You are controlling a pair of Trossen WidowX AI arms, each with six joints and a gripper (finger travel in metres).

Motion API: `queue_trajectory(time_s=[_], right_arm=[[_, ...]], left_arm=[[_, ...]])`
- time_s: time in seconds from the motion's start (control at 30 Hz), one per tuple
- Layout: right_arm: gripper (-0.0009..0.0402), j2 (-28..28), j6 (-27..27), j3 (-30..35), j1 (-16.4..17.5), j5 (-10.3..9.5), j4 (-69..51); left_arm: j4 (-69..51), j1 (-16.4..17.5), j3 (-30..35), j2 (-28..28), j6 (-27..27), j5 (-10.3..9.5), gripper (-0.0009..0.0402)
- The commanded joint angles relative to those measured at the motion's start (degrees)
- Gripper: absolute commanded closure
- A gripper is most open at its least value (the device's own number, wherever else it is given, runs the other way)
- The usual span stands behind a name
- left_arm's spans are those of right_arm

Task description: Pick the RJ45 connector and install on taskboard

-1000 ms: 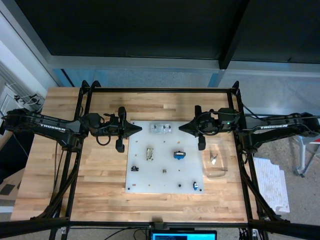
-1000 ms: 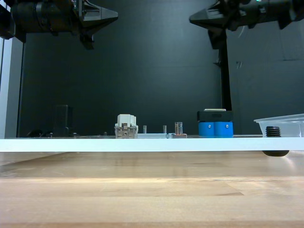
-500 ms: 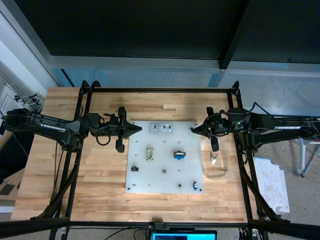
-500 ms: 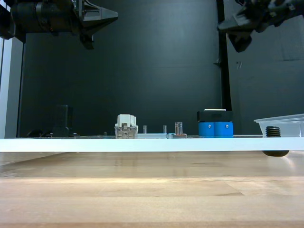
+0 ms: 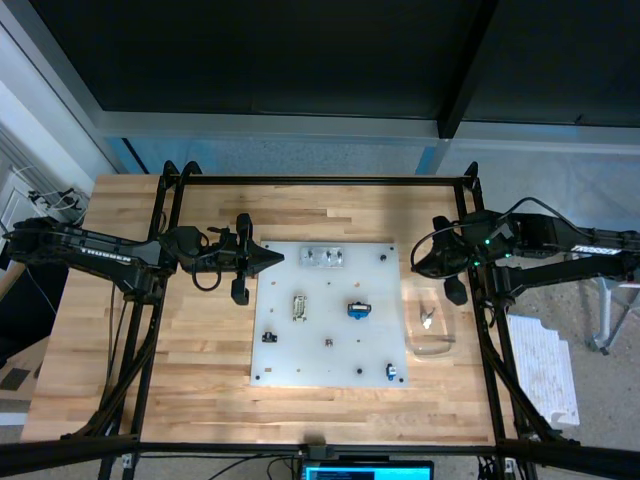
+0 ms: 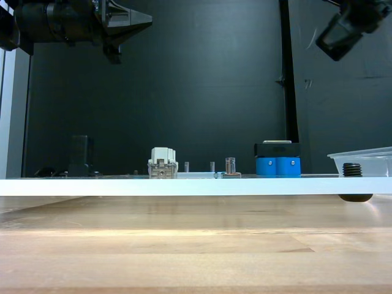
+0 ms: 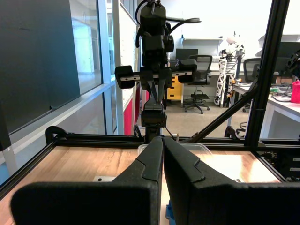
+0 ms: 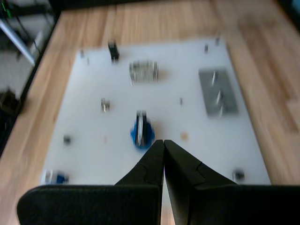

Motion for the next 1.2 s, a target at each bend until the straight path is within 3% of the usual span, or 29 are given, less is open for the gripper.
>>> queue_trajectory(time_s=[0.03,0.17,0.4,0.57,0.67,0.93,1.07,1.2], right_arm=[[0.0393,0.04,-1.07,1.4,0.79,0.2,-6.62],[0.0393,0.07,-1.03,2.84,3.06,0.81,-13.57],[0.0393,0.28,0.09,3.19,9.84,5.07,-20.35],[0.0393,1.16,3.21,3.19,14.27,5.29,-24.09],[0.0393,1.84,4.44,3.17,16.2,6.69,-25.94],[0.0374,5.07,4.59,1.42,17.88,6.69,-27.06],[0.0349,7.15,4.79,-0.63,20.02,8.59,-26.86],[0.0316,7.93,6.6,-2.05,21.0,9.16,-25.46]], left_arm=[[0.02,0.0,0.02,0.02,0.0,0.02,0.0393],[0.02,0.0,0.02,0.02,0.0,0.02,0.0393],[0.02,0.0,0.02,0.02,0.0,0.02,0.0393],[0.02,0.02,0.02,0.02,0.0,0.02,0.0393],[0.02,0.02,0.02,0.02,0.0,0.02,0.0393],[0.02,0.0,0.02,0.02,0.02,0.02,0.0393],[0.02,0.0,0.02,0.02,0.02,0.02,0.0393],[0.02,0.0,0.02,0.04,0.0,0.02,0.0393]])
